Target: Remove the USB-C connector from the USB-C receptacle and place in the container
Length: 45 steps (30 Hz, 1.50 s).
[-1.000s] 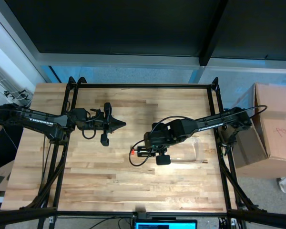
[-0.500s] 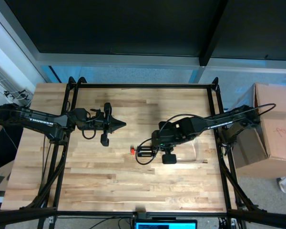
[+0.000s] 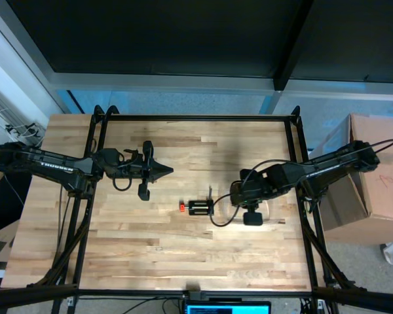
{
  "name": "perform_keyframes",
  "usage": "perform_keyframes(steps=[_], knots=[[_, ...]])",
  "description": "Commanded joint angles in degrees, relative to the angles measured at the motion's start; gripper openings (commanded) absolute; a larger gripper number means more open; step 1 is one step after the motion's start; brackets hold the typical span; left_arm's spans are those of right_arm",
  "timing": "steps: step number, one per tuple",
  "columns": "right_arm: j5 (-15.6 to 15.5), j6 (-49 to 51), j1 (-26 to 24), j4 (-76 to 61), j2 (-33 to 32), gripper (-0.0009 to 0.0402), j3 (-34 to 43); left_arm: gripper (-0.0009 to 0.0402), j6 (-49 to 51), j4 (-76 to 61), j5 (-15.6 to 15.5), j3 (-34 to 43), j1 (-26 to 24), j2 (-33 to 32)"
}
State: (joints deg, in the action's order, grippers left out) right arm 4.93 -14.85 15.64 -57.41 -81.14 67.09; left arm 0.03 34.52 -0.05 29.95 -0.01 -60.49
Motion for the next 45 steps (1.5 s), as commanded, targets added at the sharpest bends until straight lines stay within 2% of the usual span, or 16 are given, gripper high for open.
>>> perform_keyframes(steps=[1, 8, 19, 22, 30, 35, 39, 45], knots=[[0.02, -1.25, 0.76, -0.02, 2.6, 0.0, -3.52, 0.0, -0.02, 0.0, 0.02, 0.0, 0.02, 0.0], [0.02, -4.31, 2.47, -0.35, 7.39, 0.0, -10.29, 0.0, -0.02, 0.0, 0.02, 0.0, 0.0, 0.0], [-0.22, -6.78, 3.15, 4.87, 6.95, 0.0003, -17.92, 0.0, -0.02, 0.0, 0.02, 0.0, 0.02, 0.0], [-0.2, -6.82, 3.17, 6.14, 6.36, 0.0031, -19.32, 0.0, -0.02, 0.0, 0.02, 0.0, 0.02, 0.0], [0.02, -7.48, 3.17, 8.07, 6.34, 0.0166, -19.85, 0.0, -0.02, 0.0, 0.02, 0.0, 0.02, 0.0], [0.04, -7.43, 3.17, 8.57, 6.34, 0.0228, -19.85, 0.0, -0.02, 0.0, 0.02, 0.0, 0.02, 0.0], [0.02, -7.37, 3.17, 8.52, 6.36, 0.0249, -19.3, 0.0, -0.02, 0.0, 0.02, 0.0, 0.02, 0.0], [0.09, -6.34, 3.1, 8.48, 6.38, 0.0243, -16.41, 0.0, -0.02, 0.0, 0.02, 0.0, 0.02, 0.0]])
